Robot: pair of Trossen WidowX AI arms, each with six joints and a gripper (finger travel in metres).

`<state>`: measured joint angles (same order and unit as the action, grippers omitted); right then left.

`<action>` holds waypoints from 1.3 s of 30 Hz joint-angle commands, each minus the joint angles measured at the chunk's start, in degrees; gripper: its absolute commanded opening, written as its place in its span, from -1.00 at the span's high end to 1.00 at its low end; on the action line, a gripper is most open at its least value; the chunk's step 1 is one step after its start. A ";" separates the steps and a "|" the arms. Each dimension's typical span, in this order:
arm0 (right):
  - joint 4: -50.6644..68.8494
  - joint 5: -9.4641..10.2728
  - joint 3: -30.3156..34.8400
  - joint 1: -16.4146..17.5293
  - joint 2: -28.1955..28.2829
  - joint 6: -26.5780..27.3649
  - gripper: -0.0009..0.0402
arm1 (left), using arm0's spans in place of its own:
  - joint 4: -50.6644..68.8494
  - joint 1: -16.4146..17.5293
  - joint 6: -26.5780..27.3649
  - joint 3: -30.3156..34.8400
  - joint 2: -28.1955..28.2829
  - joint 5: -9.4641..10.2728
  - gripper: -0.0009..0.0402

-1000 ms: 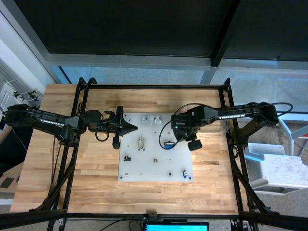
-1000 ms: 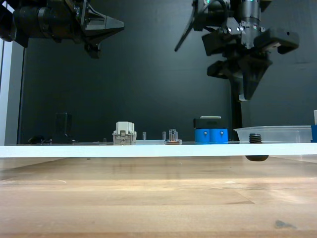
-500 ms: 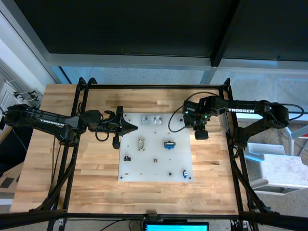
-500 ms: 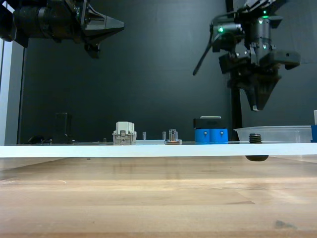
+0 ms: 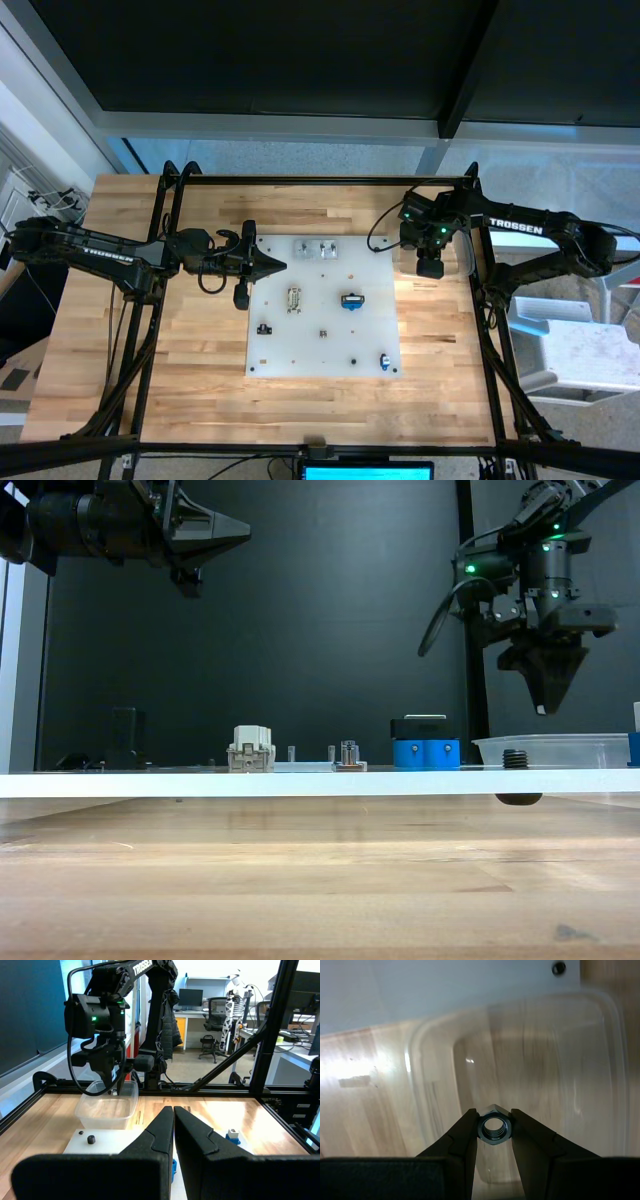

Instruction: Unfasten the M12 fastener and place in the container

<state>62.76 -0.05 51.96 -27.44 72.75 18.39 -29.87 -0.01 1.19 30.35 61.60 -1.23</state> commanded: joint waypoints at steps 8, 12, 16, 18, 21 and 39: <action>-0.74 -0.42 -1.79 -1.18 -0.33 -0.04 0.84 | 0.00 0.00 -0.02 0.02 0.00 0.00 0.96; -0.92 -1.11 -1.79 -1.18 -0.33 -0.11 0.83 | 0.00 0.02 -0.02 0.02 0.00 0.00 0.96; -0.90 -2.14 -1.79 -1.18 -0.33 0.02 0.68 | 0.00 0.00 -0.02 0.02 0.00 -0.02 0.96; -0.90 -2.95 -1.79 -1.18 -0.33 -0.02 0.54 | 0.00 0.00 -0.02 0.02 0.00 0.00 0.96; -0.92 -4.92 -1.79 -1.18 -0.33 -0.07 0.30 | 0.00 0.00 -0.02 0.02 0.00 0.00 0.96; -0.50 -5.97 -1.79 -1.18 -0.33 -0.11 -0.33 | 0.00 0.02 -0.02 0.02 0.00 0.00 0.96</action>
